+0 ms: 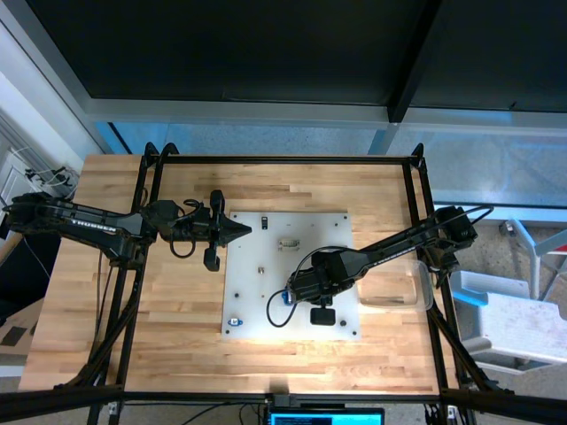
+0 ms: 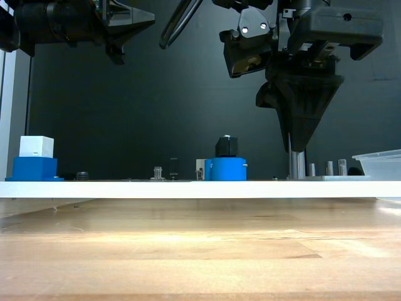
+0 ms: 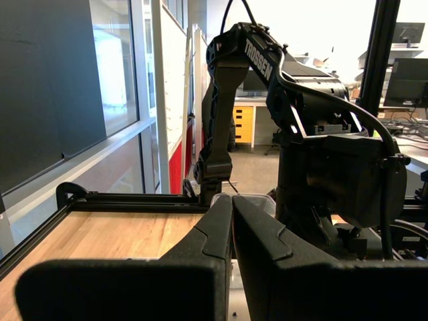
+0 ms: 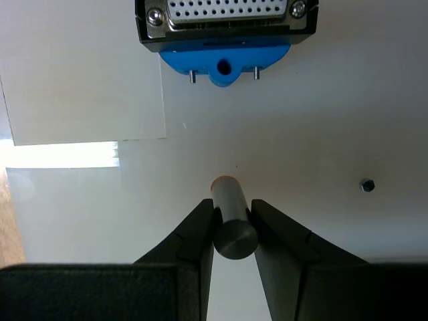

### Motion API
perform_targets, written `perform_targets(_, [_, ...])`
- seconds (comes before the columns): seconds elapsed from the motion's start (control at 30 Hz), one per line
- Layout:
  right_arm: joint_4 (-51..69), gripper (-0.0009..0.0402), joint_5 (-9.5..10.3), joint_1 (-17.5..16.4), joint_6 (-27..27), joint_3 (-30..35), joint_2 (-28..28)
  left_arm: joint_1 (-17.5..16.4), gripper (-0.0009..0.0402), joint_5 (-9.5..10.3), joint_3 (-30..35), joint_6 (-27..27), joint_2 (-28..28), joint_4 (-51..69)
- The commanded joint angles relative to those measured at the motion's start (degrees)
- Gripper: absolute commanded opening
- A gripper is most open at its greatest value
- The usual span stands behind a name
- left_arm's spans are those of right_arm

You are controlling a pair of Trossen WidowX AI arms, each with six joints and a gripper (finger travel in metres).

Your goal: Pick the 16mm cylinder and place it in the taskboard

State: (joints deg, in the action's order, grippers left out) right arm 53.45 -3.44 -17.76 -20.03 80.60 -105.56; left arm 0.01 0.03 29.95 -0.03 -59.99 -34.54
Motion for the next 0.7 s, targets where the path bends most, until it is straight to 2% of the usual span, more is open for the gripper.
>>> perform_targets(0.03, [-0.2, 0.0009, 0.02, 0.0, 0.0, -0.2, 0.0, 0.0, 0.0, -0.02, 0.0, 0.0, 0.0, 0.0])
perform_targets(0.7, [-1.9, 0.0009, 0.04, 0.0, 0.0, -1.8, 0.0, 0.0, 0.0, -0.02, 0.0, 0.0, 0.0, 0.0])
